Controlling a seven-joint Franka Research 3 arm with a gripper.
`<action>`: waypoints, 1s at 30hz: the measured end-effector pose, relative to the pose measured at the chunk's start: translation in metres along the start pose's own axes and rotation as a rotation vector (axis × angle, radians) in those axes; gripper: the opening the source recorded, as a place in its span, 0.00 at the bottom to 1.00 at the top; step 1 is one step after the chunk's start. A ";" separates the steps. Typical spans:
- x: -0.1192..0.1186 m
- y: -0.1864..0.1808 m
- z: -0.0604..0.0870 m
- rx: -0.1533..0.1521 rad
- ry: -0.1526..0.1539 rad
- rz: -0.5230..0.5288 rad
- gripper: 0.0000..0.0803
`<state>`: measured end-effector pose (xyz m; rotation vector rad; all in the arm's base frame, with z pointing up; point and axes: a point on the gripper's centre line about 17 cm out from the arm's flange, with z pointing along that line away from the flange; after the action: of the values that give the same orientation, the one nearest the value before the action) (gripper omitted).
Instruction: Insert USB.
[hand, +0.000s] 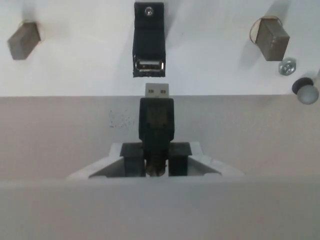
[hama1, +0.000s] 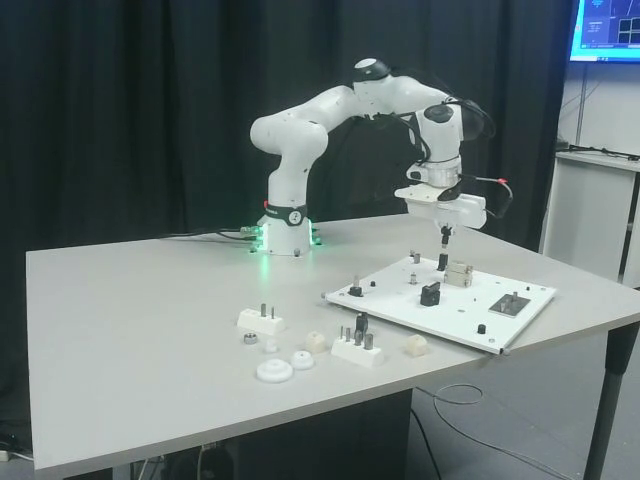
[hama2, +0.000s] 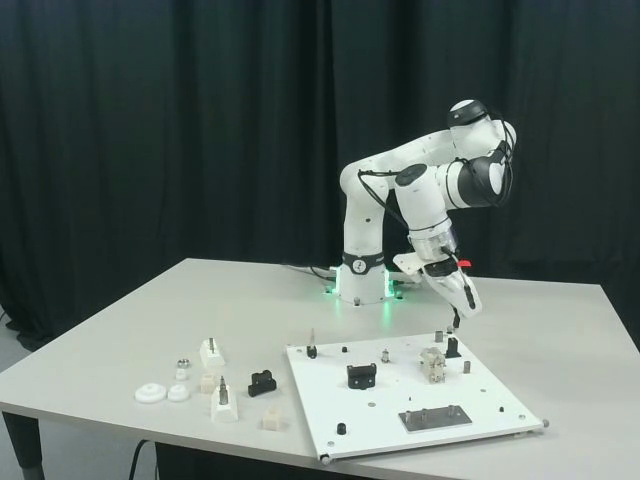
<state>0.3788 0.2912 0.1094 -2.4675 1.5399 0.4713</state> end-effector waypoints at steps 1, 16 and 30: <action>0.000 0.000 0.000 0.002 0.001 0.000 0.12; -0.003 0.001 0.012 0.049 -0.012 0.009 0.12; 0.006 -0.002 0.012 0.070 0.011 0.026 0.12</action>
<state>0.3807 0.2909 0.0960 -2.4041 1.5672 0.4009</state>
